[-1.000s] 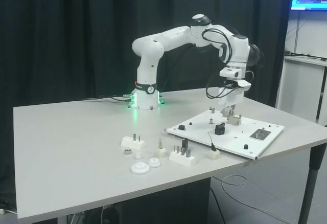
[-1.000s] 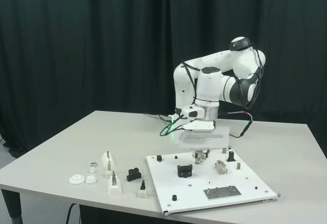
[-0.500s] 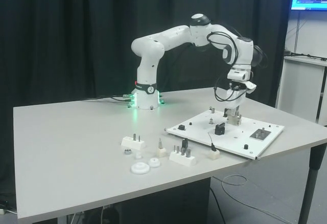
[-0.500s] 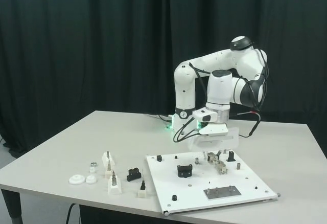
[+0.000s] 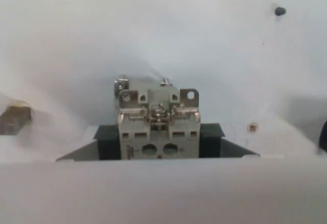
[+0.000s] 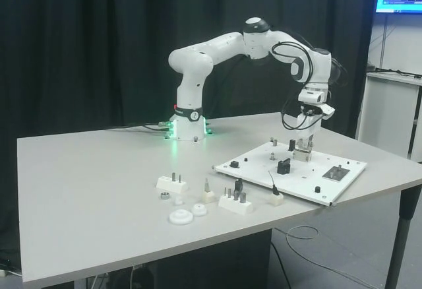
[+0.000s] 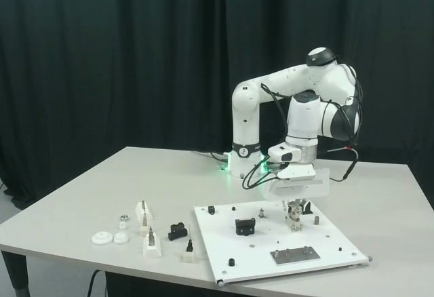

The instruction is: Insert waterproof.

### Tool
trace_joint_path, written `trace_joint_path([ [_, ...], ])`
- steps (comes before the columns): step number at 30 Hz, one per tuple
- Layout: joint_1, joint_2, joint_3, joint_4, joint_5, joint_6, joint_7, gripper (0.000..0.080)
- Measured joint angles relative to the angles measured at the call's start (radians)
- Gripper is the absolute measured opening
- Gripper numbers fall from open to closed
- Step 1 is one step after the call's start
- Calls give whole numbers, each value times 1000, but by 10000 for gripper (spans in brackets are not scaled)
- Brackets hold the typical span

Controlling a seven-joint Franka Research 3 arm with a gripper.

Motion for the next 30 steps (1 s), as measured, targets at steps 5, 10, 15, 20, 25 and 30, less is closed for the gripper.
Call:
trace_joint_path([
  [5,2,0,3,3,-11,0,30,314],
  [10,1,0,9,4,-19,0,30,314],
  [15,-2,0,17,4,-20,0,30,314],
  [20,-2,0,22,6,-20,-6,30,314],
  [25,-2,-2,22,12,-20,-21,30,314],
  [30,-2,-2,22,16,-20,-26,30,314],
])
